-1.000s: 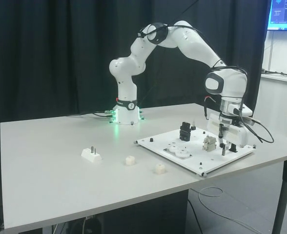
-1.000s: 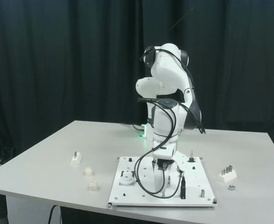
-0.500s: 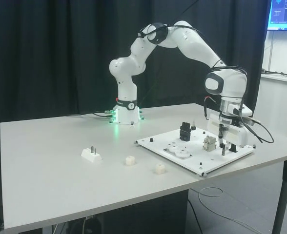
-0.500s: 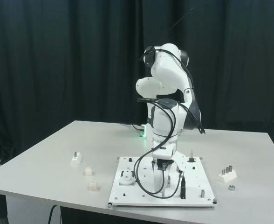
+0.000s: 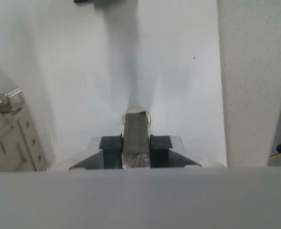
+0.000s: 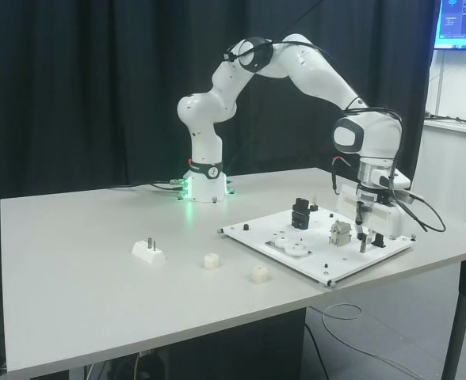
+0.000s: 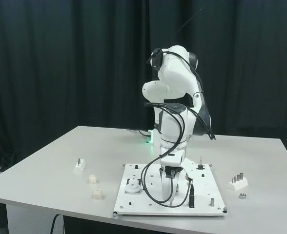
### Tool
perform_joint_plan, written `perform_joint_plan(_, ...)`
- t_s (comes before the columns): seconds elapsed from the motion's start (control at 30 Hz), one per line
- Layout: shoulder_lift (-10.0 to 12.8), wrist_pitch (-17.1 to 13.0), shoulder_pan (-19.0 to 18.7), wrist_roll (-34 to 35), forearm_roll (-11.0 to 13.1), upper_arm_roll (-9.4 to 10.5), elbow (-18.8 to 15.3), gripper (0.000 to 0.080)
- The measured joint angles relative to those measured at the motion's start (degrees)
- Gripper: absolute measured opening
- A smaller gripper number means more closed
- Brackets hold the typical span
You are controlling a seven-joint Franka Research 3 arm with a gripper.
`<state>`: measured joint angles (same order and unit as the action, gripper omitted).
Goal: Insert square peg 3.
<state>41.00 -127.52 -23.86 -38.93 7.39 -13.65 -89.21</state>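
One white arm (image 6: pixel 296 63) stands on one grey counter (image 6: pixel 74 253), ending in one gripper (image 5: pixel 135 143) with two black fingers (image 5: pixel 111 151).

One square peg (image 5: pixel 135 138) sits between those fingers.

One white board (image 7: pixel 133 202) lies under the gripper. On it are one round white gear piece (image 6: pixel 297 248), one black block (image 6: pixel 301 212) and one grey metal fixture (image 6: pixel 341 232), all just beside the gripper.

Well apart from the gripper, two small white cubes (image 6: pixel 210 260) rest on the counter, and two white peg holders (image 6: pixel 148 251) too: one with two pegs, the other (image 7: pixel 237 183) with three. One small nut (image 7: pixel 241 196) lies near the latter.
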Motion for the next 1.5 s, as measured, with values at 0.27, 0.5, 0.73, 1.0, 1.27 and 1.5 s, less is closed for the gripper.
perform_joint_plan(0.27,0.02,-0.06,0.0,1.59,0.0,0.13,0.05,0.0115)
perform_joint_plan(0.5,0.02,-0.06,0.0,2.59,0.0,0.15,0.05,0.0115)
perform_joint_plan(0.73,0.01,0.08,0.01,4.86,0.0,0.12,0.06,0.0115)
perform_joint_plan(1.0,0.0,0.19,0.04,5.8,0.0,0.07,0.06,0.0115)
perform_joint_plan(1.27,0.0,0.19,0.04,6.07,0.0,0.07,0.06,0.0115)
perform_joint_plan(1.5,0.0,0.19,0.04,4.14,0.0,0.07,0.06,0.0115)
